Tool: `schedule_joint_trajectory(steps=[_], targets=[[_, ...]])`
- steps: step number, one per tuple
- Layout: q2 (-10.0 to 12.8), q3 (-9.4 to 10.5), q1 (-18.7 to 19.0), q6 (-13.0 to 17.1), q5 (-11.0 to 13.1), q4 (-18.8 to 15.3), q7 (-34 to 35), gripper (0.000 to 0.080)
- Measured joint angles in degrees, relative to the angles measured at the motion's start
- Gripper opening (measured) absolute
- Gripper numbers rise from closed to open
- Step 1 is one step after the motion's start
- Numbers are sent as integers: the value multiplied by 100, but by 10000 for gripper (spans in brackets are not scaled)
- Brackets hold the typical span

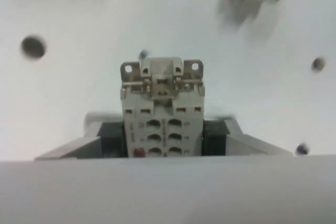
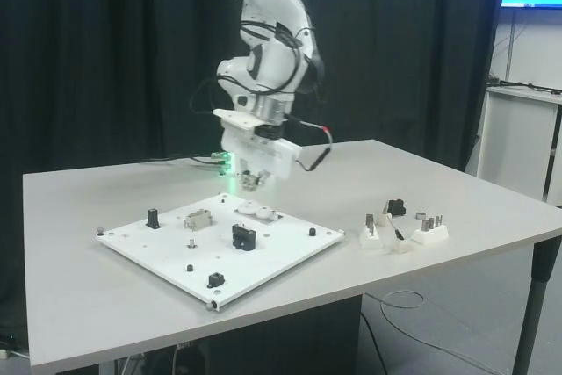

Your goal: Insert waterproof.

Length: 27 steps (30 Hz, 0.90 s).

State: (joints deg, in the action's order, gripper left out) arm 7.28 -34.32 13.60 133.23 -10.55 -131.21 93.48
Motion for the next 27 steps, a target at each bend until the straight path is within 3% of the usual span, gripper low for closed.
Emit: schedule_joint_trajectory(steps=[14, 19, 27], targets=[[-86, -394, -600, 342, 73, -112, -801, 308], [-90, -531, -727, 543, 319, -174, -1046, 308], [-89, -715, -839, 753, 929, -253, -1471, 308]])
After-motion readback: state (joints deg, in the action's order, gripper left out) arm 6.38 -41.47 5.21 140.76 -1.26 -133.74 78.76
